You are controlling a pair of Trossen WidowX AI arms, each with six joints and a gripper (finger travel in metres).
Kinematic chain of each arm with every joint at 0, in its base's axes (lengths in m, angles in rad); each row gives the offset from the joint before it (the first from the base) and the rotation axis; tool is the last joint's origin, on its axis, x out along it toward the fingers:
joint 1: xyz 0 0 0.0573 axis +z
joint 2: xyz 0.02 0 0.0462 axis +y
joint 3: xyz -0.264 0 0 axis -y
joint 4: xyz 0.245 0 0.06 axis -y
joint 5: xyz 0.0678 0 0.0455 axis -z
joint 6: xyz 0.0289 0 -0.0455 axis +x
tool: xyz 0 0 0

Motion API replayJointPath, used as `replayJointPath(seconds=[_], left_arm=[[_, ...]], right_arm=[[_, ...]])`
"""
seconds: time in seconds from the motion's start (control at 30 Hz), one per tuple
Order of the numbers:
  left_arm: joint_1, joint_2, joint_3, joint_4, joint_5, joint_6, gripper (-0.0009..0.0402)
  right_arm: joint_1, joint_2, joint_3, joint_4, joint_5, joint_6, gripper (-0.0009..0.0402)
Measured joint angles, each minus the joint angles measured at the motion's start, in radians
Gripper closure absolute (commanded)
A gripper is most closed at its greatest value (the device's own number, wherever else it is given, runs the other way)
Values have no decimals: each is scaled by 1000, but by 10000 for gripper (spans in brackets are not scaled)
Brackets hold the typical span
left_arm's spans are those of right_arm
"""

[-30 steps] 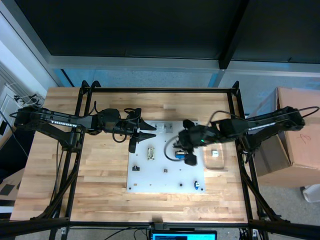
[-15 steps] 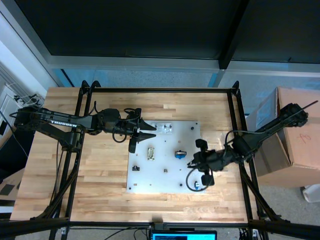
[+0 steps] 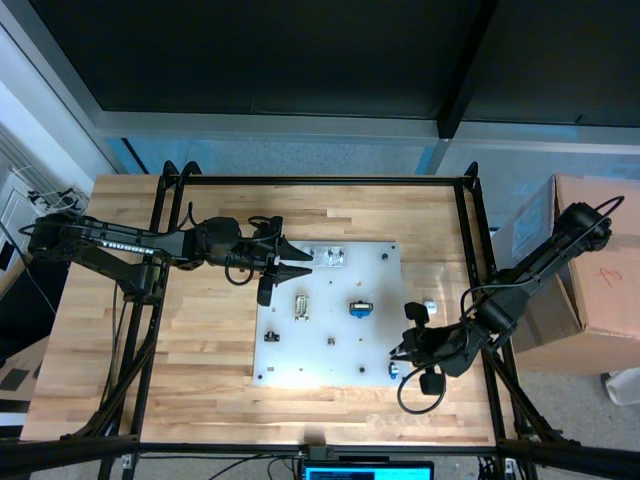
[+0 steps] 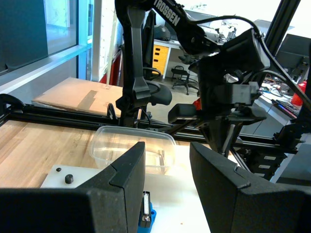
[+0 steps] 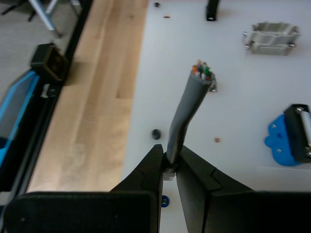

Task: Pick the RJ45 connector and install on the taskboard

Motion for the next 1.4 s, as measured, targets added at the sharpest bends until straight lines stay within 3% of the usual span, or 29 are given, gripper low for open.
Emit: replayJointPath(seconds=[0.4, 0.87, 1.4], left_arm=[[0, 1, 0, 0, 0, 0, 271], [0, 7, 0, 0, 0, 0, 271], [0, 14, 0, 0, 0, 0, 271]], right_arm=[[69, 80, -7, 11, 53, 53, 393], [113, 93, -86, 113, 111, 101, 393], [132, 99, -99, 111, 112, 106, 393]])
